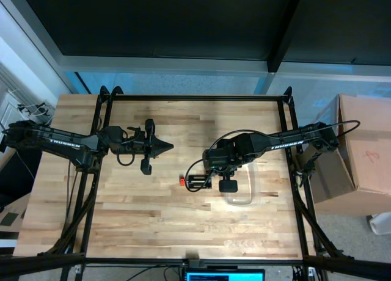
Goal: Remove the USB-C connector from the USB-C receptacle and place in the container
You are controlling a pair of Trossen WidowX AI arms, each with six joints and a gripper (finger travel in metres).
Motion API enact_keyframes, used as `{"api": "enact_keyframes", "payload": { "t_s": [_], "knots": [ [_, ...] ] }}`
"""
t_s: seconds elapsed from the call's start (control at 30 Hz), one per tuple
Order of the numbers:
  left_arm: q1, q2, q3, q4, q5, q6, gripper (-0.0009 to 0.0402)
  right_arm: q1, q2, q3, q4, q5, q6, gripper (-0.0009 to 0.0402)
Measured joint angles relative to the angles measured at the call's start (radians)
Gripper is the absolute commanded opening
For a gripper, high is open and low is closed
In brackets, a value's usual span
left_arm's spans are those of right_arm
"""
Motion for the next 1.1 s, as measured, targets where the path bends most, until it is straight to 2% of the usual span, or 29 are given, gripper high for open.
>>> {"api": "enact_keyframes", "payload": {
  "t_s": [0.1,0.17,0.43,0.57,0.67,0.83,1.1],
  "knots": [
    [0.000,0.000,0.000,0.000,0.000,0.000,0.0000,0.002,0.000,0.000,0.000,0.000,0.003,0.0010],
    [0.000,0.000,0.000,0.000,0.000,0.000,0.0000,0.004,0.000,0.000,0.000,0.001,0.003,0.0033],
    [0.000,0.000,0.000,0.000,0.000,0.000,0.0000,0.015,0.008,0.000,0.003,0.018,0.037,0.0183],
    [0.000,0.000,0.000,0.000,0.000,0.000,0.0000,0.020,0.023,0.000,0.013,0.018,0.055,0.0232],
    [0.000,0.000,0.000,0.000,0.000,0.000,0.0000,0.022,0.031,0.000,0.021,0.018,0.055,0.0241],
    [0.000,0.000,0.000,0.000,0.000,0.000,0.0000,0.025,0.045,0.000,0.039,0.018,0.055,0.0234],
    [0.000,0.000,0.000,0.000,0.000,0.000,0.0000,0.029,0.134,0.069,0.044,0.015,0.050,0.0232]
  ]
}}
